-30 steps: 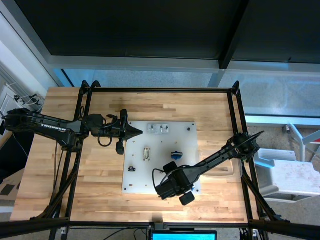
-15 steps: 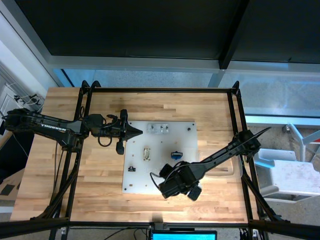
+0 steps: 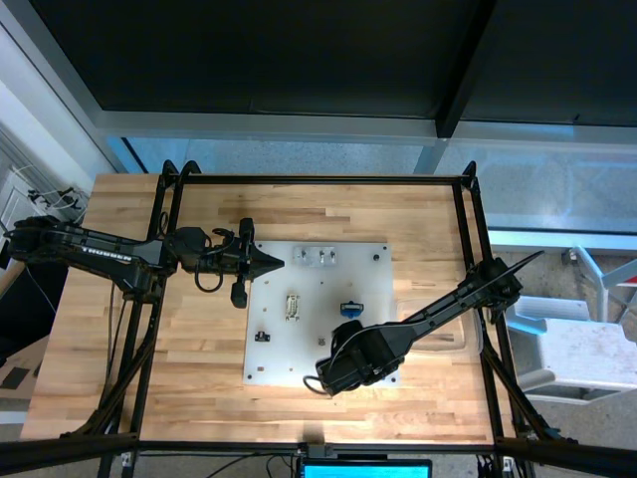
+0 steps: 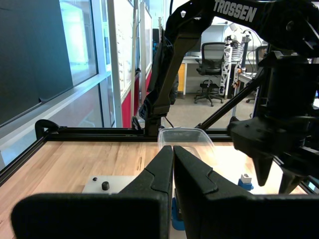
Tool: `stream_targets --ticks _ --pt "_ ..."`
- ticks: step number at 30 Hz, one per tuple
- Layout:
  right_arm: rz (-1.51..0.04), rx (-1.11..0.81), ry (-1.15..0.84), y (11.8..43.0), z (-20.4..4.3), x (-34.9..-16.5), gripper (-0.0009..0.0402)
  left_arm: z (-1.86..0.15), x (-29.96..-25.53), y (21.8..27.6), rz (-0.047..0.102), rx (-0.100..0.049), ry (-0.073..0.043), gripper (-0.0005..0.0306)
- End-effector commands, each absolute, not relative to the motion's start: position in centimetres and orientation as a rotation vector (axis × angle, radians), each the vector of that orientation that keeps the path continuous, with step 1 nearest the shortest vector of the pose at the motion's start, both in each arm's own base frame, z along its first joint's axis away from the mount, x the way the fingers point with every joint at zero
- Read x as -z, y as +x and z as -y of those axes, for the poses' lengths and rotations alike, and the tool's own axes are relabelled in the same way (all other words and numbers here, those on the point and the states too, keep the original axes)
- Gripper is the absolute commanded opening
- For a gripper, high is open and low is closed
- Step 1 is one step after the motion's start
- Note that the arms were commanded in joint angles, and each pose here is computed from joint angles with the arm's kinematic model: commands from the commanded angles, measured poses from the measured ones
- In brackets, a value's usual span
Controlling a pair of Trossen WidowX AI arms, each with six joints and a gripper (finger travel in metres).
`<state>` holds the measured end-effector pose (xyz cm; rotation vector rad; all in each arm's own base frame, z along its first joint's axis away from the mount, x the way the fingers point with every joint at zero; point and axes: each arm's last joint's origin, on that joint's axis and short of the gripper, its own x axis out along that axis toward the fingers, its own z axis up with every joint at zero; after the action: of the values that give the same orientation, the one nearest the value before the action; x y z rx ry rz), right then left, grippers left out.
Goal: Pick the M12 fastener and fasten on the M12 threads
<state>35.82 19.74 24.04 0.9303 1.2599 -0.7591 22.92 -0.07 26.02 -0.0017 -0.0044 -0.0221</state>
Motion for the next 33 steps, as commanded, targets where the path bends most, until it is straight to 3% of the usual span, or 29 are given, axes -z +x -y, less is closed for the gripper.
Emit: stream_targets --ticks 1,11,22,26,33 --pt "-1.319 0.6 0.741 35.9 -19.8 -23.9 0.0165 0.07 -26.02 22.92 0.005 0.022 -0.002 0.0" --pt "-1.388 0.284 0.383 35.8 -20.1 -23.9 0.0165 0.07 -26.02 22.92 0.004 0.022 -0.002 0.0" --pt "-1.43 0.062 0.132 35.6 -20.0 -23.6 0.0157 0.07 -26.02 22.92 0.004 0.022 -0.002 0.0" --pt "-1.455 0.033 0.079 35.5 -19.6 -23.4 0.0112 0.07 -26.02 22.92 0.004 0.022 -0.002 0.0" --pt "-1.476 0.028 0.048 35.8 -18.6 -22.4 -0.0005 0.06 -26.02 22.92 0.004 0.022 -0.002 0.0"
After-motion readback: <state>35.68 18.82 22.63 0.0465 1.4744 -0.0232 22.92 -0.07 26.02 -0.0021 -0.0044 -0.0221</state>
